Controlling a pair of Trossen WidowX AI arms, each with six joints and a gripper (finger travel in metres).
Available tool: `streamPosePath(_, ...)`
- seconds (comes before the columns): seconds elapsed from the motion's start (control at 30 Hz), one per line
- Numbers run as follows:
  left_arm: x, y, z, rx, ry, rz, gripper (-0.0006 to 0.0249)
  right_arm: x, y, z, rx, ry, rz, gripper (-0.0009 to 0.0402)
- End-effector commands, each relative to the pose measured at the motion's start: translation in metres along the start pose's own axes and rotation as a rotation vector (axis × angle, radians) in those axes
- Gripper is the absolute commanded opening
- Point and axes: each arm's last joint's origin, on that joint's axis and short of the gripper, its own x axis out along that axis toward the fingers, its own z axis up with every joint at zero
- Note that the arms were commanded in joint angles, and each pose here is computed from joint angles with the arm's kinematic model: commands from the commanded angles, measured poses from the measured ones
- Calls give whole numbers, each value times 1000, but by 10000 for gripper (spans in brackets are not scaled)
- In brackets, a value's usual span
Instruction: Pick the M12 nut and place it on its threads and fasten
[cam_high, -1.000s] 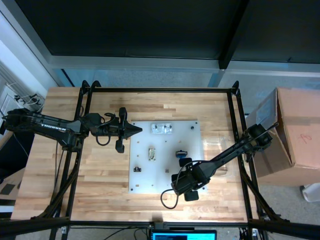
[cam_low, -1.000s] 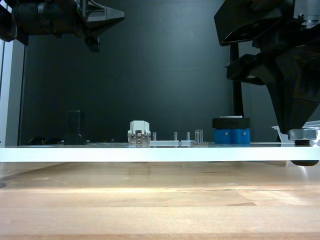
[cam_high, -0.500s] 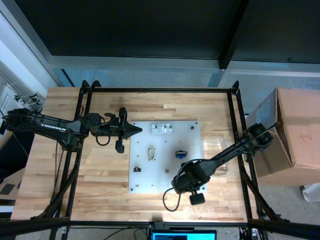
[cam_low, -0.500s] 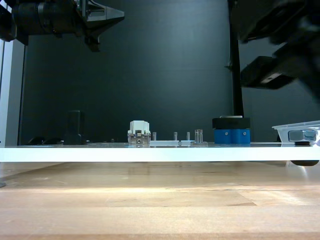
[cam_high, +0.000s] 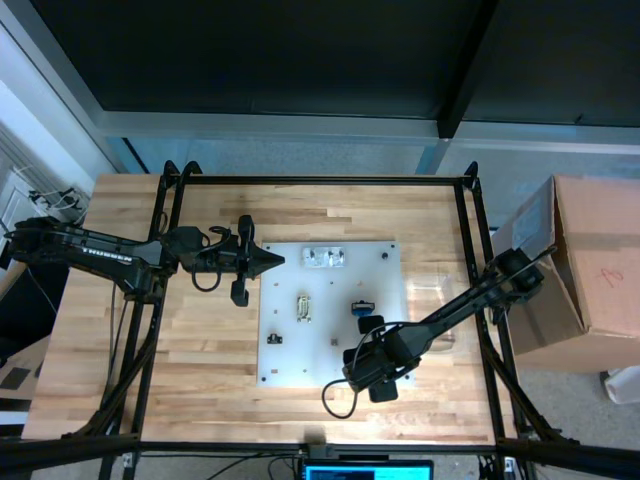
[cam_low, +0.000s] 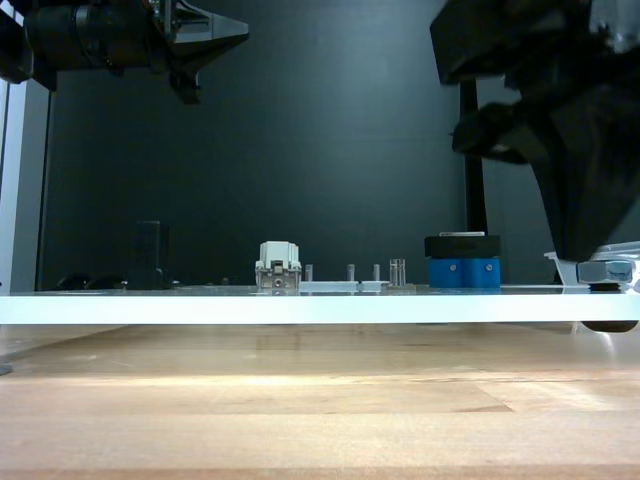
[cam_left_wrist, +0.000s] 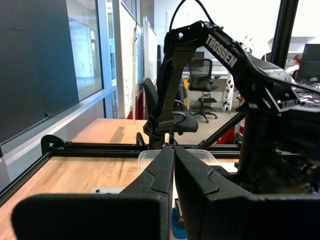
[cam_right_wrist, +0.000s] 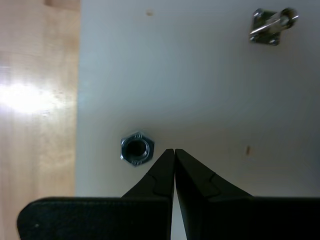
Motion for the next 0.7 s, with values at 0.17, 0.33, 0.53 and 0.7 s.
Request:
streamPosePath(0.17,0,0,0,0,0,0,0,-6,6,-4,-49,121,270,0)
streamPosePath(0.33,0,0,0,0,0,0,0,-13,6,-6,-58,141,319,0)
streamPosePath(0.53,0,0,0,0,0,0,0,-11,1,-4,-27,80,148,0)
streamPosePath(0.7,0,0,0,0,2,0,0,-11,-3,-2,-25,25,24,0)
